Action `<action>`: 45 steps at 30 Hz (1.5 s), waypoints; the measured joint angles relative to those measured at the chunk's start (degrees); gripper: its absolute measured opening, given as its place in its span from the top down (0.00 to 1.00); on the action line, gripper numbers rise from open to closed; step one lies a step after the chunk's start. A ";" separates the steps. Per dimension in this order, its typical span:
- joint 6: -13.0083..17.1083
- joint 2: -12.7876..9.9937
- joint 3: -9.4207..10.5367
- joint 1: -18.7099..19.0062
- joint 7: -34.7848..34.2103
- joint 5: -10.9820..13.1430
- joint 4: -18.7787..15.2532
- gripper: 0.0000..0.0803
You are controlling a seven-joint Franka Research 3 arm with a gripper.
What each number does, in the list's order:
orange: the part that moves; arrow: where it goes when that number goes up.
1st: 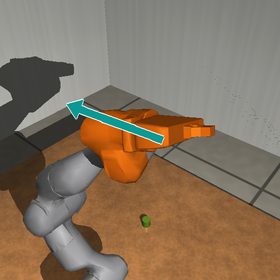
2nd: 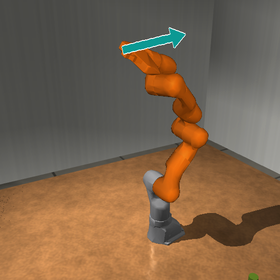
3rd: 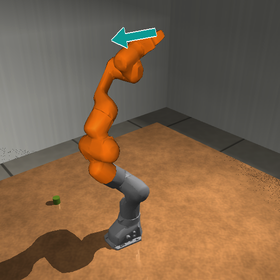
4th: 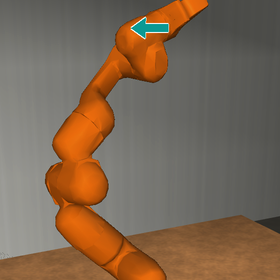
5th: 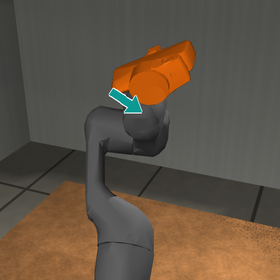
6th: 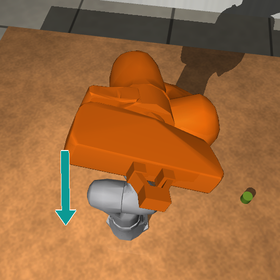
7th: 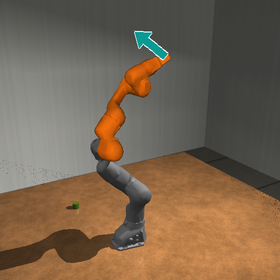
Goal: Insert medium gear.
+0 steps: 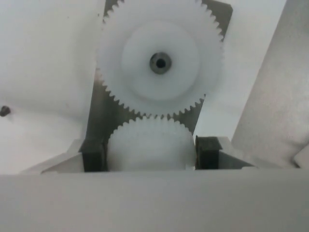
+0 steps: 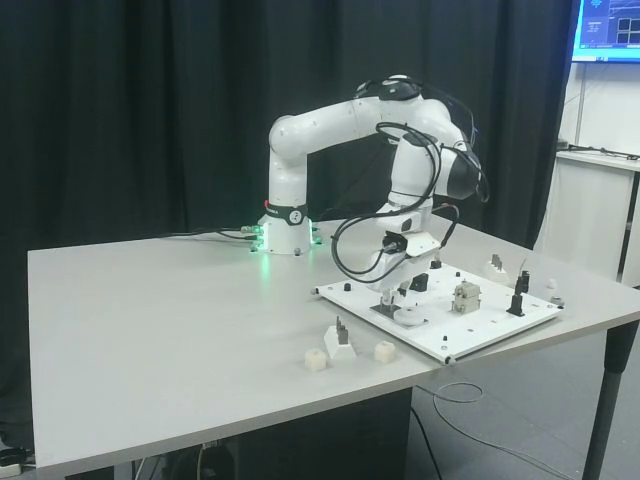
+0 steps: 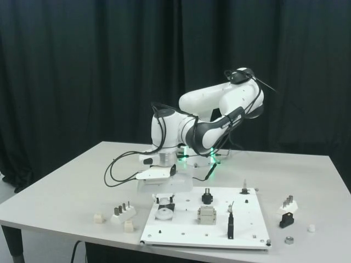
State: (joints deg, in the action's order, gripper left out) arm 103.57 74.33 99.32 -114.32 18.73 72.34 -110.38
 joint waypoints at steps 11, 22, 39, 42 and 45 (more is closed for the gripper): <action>1.54 0.00 0.56 0.13 0.00 0.00 0.08 0.51; 2.69 0.00 0.89 0.15 0.56 -0.08 0.22 0.51; 2.61 -0.01 0.97 0.16 2.81 -1.87 0.18 0.51; 2.33 -0.07 0.94 0.20 3.20 -1.89 0.13 0.51; 1.75 -0.12 0.84 0.33 3.31 -1.89 0.10 0.51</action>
